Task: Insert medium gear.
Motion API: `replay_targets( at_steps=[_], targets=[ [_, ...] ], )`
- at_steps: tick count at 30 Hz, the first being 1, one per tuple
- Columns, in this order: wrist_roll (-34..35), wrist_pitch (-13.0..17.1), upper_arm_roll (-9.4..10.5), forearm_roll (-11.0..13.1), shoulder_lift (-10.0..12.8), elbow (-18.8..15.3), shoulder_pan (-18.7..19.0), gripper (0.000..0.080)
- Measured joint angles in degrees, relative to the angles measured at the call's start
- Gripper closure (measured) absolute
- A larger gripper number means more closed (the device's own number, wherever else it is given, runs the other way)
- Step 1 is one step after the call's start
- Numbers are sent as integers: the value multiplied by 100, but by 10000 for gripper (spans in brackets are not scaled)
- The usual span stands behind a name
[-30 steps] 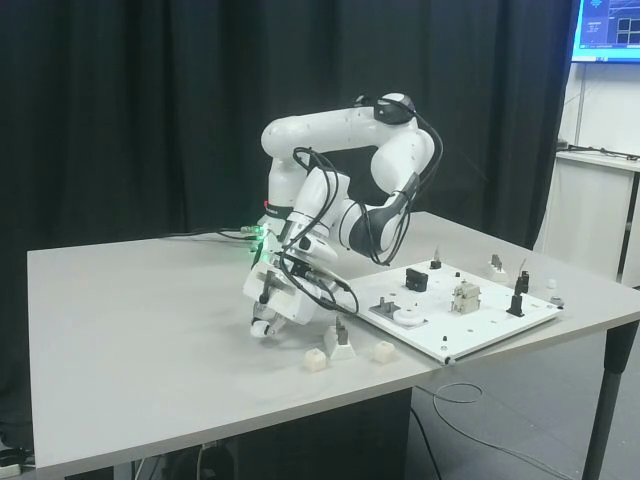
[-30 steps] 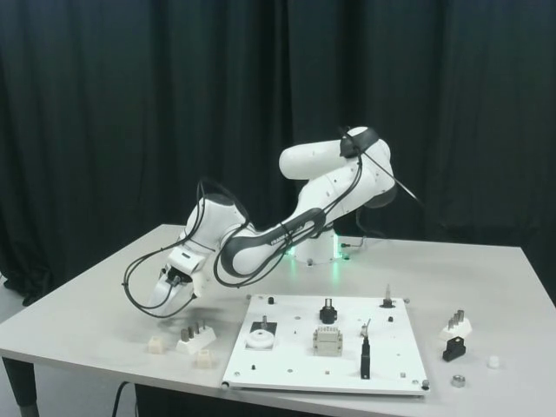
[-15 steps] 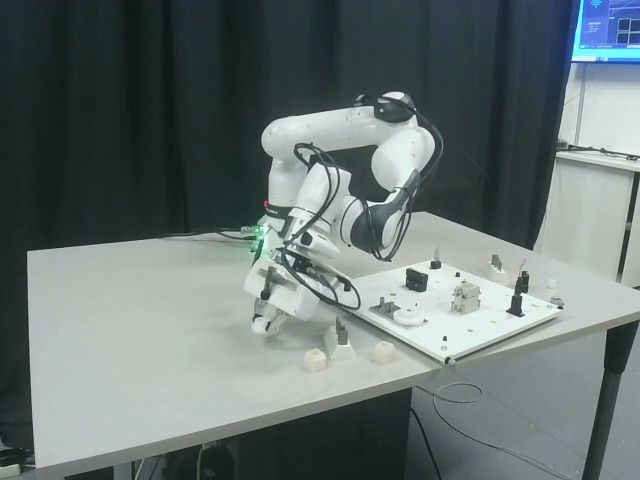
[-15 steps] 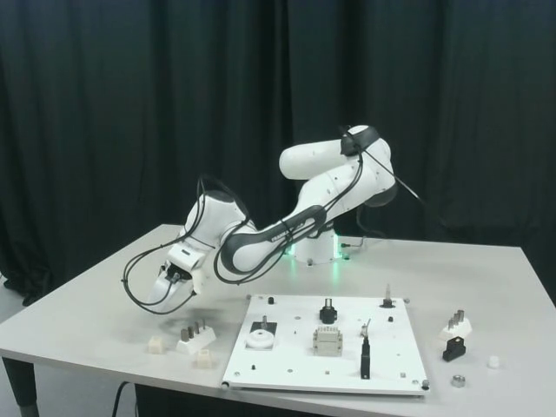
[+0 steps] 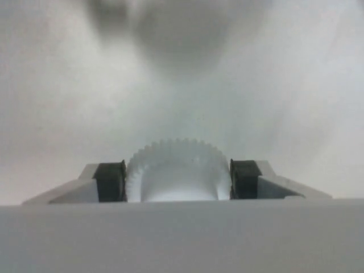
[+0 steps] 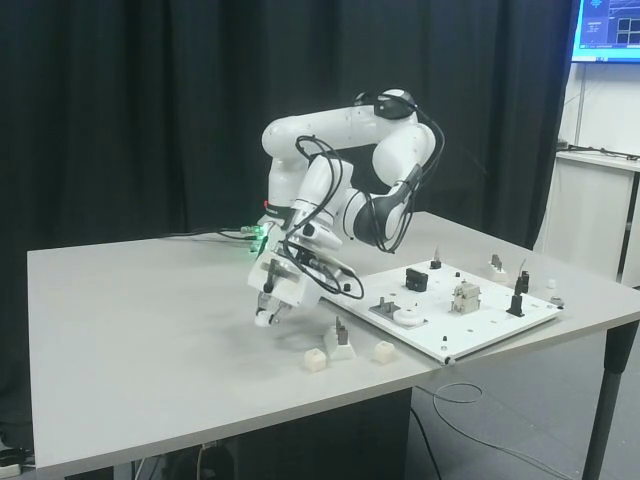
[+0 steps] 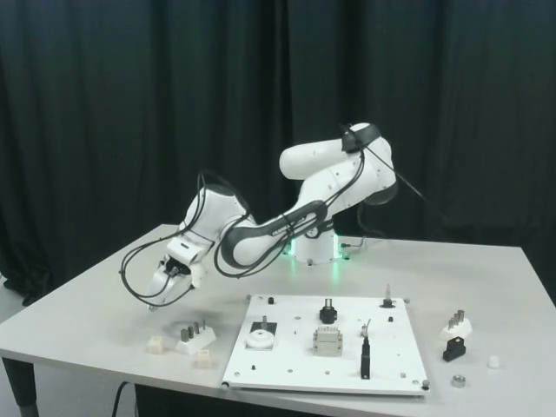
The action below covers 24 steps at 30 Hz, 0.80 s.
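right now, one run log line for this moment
phase: carry | gripper: shut on medium gear | position: above table, beside white board | insertion: not yet done

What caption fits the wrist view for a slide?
Gripper shut on the white medium gear, held between black fingertips above the grey table.

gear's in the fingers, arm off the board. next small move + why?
Probably carry it across toward the white board. The wrist view shows the gear clamped between the gripper pads, and the gripper hangs above bare table, well aside of the board.
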Motion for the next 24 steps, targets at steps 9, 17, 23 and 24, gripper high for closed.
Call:
replay_targets(
  at_steps=[9,17,23,24],
  targets=[
    [99,-297,-155,0,65,70,57,408],
    [213,-692,-290,-1,127,91,156,408],
    [284,-1006,-379,-15,166,110,231,408],
    [306,-1052,-393,-25,173,114,243,408]
  ],
)
